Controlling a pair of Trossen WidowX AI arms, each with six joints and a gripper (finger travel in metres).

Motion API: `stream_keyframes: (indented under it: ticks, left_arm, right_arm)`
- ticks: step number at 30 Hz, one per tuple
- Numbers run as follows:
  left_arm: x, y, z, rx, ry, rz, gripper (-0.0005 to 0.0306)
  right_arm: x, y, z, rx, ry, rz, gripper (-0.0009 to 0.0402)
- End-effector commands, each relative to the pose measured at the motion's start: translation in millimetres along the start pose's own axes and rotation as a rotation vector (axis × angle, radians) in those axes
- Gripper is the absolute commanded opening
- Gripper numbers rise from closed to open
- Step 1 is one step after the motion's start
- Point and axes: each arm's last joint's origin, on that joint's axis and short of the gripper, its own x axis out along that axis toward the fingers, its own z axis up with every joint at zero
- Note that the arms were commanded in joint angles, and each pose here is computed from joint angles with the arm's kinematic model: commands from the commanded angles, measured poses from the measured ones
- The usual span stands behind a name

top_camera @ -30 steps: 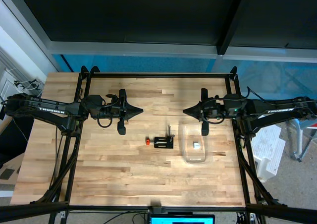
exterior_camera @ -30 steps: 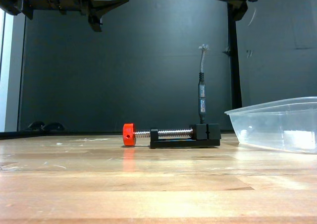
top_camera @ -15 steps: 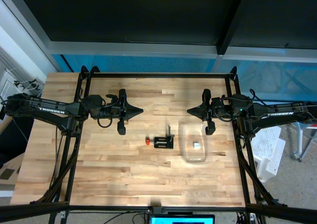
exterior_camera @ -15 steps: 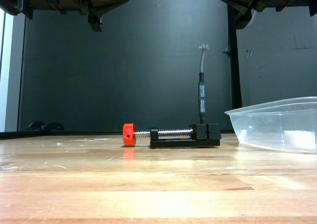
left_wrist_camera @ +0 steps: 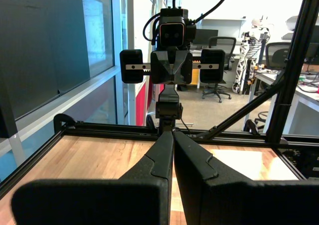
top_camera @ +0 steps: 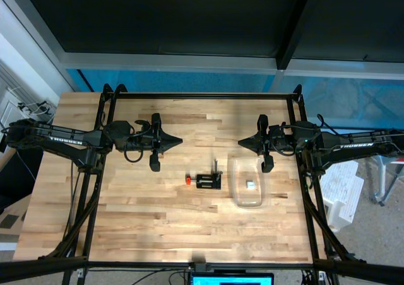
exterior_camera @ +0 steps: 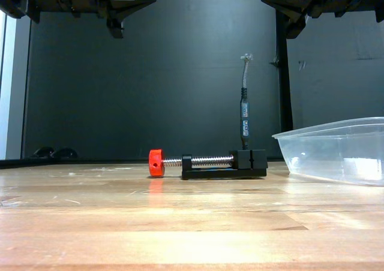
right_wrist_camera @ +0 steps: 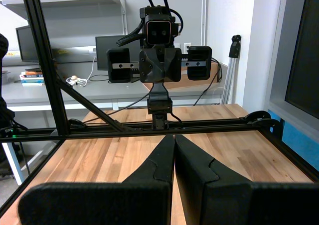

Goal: Pick the usb-c connector and install on the hub

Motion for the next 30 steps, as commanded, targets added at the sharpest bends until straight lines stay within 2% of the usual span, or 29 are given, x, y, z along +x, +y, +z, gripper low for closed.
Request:
stream_keyframes:
  ticks: [1, 30]
  left_arm:
    - [0.1, 0.1, 0.0, 0.000, 0.000, 0.000, 0.0000]
    - [0.1, 0.1, 0.0, 0.000, 0.000, 0.000, 0.0000]
  right_arm:
    - [0.1, 0.1, 0.0, -0.001, 0.001, 0.000, 0.0000]
    - [0.1, 0.1, -0.1, -0.014, 0.002, 0.000, 0.0000]
